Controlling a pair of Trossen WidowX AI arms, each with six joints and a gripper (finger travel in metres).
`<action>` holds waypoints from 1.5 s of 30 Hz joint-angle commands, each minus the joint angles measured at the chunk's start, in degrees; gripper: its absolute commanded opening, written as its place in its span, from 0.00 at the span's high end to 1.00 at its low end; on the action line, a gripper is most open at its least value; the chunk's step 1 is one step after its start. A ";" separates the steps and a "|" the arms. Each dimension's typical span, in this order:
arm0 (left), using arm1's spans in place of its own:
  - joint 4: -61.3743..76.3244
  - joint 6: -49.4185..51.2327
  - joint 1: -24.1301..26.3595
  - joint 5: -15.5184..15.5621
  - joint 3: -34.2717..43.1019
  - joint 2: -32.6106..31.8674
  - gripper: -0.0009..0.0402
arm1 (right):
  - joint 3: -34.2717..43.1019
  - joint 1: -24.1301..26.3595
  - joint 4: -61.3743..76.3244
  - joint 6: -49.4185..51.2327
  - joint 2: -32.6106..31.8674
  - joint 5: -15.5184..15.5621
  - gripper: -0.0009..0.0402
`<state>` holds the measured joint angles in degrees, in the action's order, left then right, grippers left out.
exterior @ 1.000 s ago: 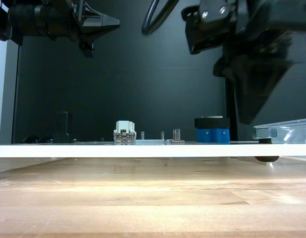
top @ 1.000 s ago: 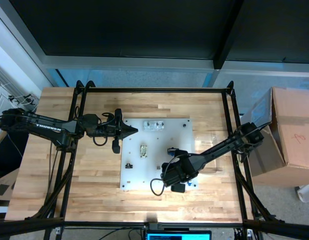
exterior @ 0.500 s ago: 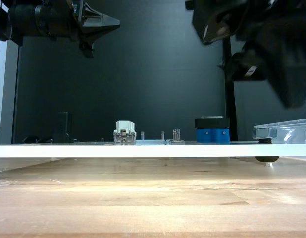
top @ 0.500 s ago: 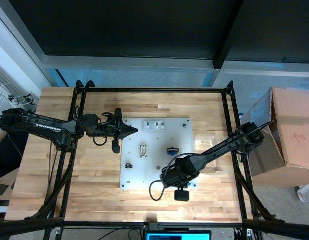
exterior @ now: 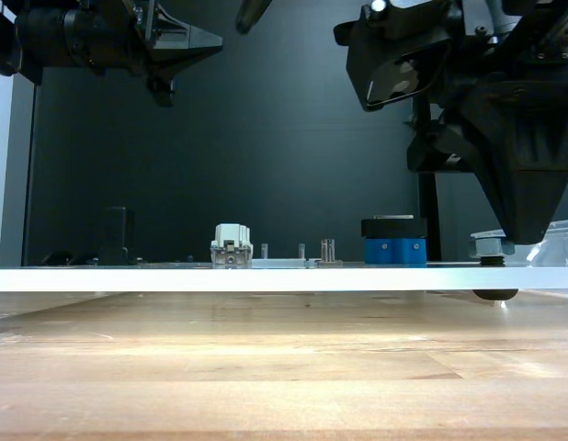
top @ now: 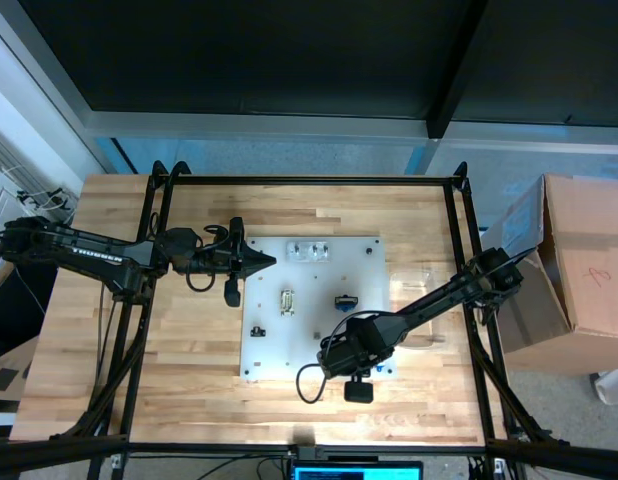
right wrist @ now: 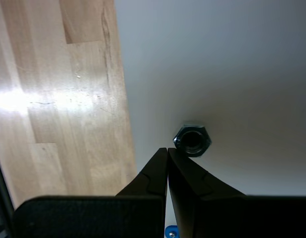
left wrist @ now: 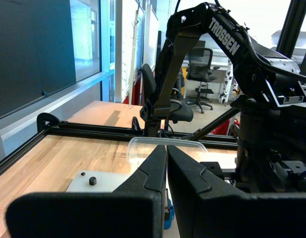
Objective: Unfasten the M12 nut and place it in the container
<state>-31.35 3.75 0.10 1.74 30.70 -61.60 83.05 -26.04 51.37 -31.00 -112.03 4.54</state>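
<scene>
High view, lower middle: right arm (top: 429, 300) hides the nut (exterior: 491, 245). Low view: container (exterior: 567, 241) cut off at right edge.

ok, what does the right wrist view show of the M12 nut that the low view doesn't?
Right wrist only: the nut from above, with its hex outline and dark bore, and the right tool shut on nothing, its tips just beside the nut. Low only: the black ribs of the stud showing under the nut, so it sits on its stud. The left tool hangs high at the left. Both: the nut on the white board, ungripped, with the right tool close by it.
</scene>
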 commanded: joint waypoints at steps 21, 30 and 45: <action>-0.02 0.00 -0.02 0.00 0.02 0.00 0.98 | 2.38 -0.11 5.49 -1.20 2.10 4.61 0.98; 0.00 0.00 0.00 0.02 0.02 0.00 0.98 | 2.14 -0.24 1.95 -0.98 -1.07 3.91 0.98; -0.02 0.00 -0.02 0.00 0.02 0.00 0.98 | 3.58 -0.22 11.45 -4.48 -1.01 -13.92 0.98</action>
<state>-31.38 3.75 0.10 1.76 30.70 -61.60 86.02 -26.41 60.84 -35.35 -113.51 -8.25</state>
